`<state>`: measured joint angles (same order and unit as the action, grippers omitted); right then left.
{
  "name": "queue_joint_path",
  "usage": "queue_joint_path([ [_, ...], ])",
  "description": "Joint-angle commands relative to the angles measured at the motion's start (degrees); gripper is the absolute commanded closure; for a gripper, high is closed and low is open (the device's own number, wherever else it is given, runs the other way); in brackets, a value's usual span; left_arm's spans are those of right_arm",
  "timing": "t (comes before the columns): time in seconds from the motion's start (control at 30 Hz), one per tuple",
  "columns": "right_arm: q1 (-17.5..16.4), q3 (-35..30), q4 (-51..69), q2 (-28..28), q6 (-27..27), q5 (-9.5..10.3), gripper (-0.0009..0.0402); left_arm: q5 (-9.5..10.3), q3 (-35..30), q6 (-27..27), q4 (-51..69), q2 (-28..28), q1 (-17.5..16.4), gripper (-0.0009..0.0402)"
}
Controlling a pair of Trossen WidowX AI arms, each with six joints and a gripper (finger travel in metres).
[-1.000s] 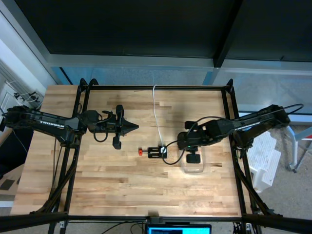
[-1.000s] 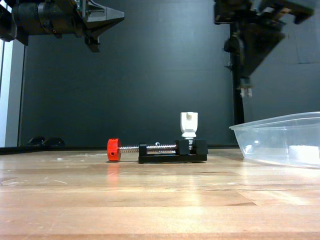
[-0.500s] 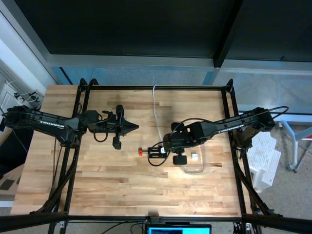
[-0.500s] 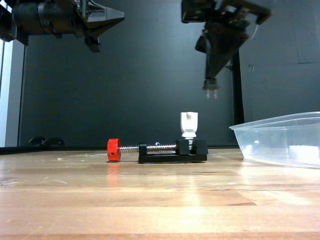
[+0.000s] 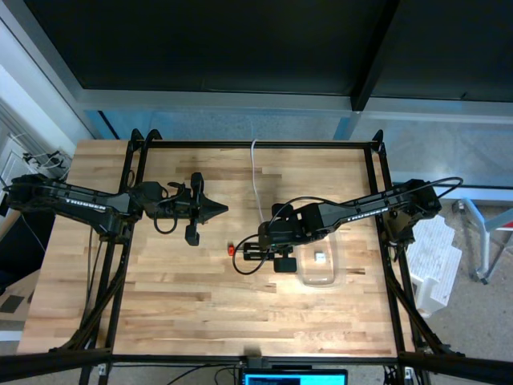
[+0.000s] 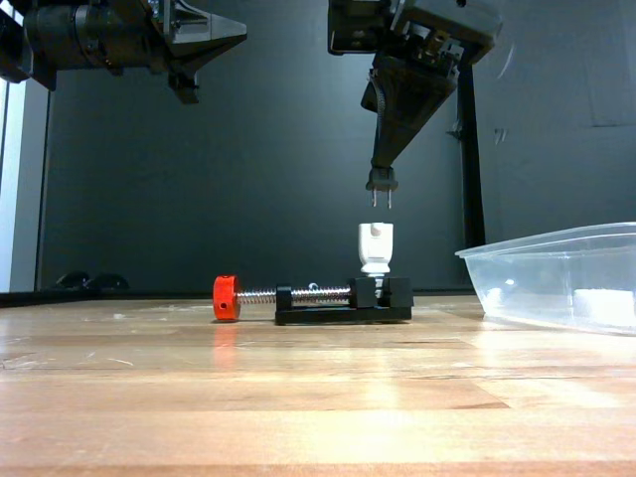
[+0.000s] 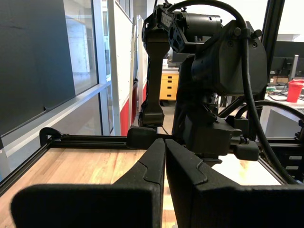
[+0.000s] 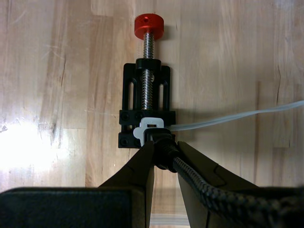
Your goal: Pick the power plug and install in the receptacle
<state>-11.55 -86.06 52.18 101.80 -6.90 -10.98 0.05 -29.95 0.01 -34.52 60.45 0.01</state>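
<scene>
Right gripper (image 6: 383, 161) has swung left, pinching power plug (image 6: 381, 183) just above receptacle (image 6: 376, 241); left gripper (image 6: 237, 38) hangs high, jaws pressed together.

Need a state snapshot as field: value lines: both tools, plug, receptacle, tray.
left tool: shut, empty, raised over the table's left side
right tool: shut on power plug, above the vise
power plug: prongs down, just over the receptacle, not touching
receptacle: upright, clamped in vise
vise: black, orange-red knob at left end
tray: clear, right of vise, white cube inside
</scene>
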Motion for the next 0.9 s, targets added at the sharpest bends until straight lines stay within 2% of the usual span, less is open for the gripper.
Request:
queue_joint_path([
  [0.03,0.1,0.1,-0.4,0.0,0.0,-0.04,0.0393,-0.02,0.0,0.0,0.0,0.0,0.0,0.0393],
  [0.2,0.1,0.3,-1.1,0.0,0.2,-0.42,0.0393,-0.02,0.0,0.0,0.0,0.0,0.0,0.0393],
  [0.27,0.1,0.4,-1.4,0.8,0.2,-1.46,0.0393,-0.02,0.0,0.0,0.0,0.0,0.0,0.0393],
  [0.9,0.1,0.4,-1.5,1.6,1.4,-1.40,0.0393,-0.02,0.0,0.0,0.0,0.0,0.0,0.0393],
])
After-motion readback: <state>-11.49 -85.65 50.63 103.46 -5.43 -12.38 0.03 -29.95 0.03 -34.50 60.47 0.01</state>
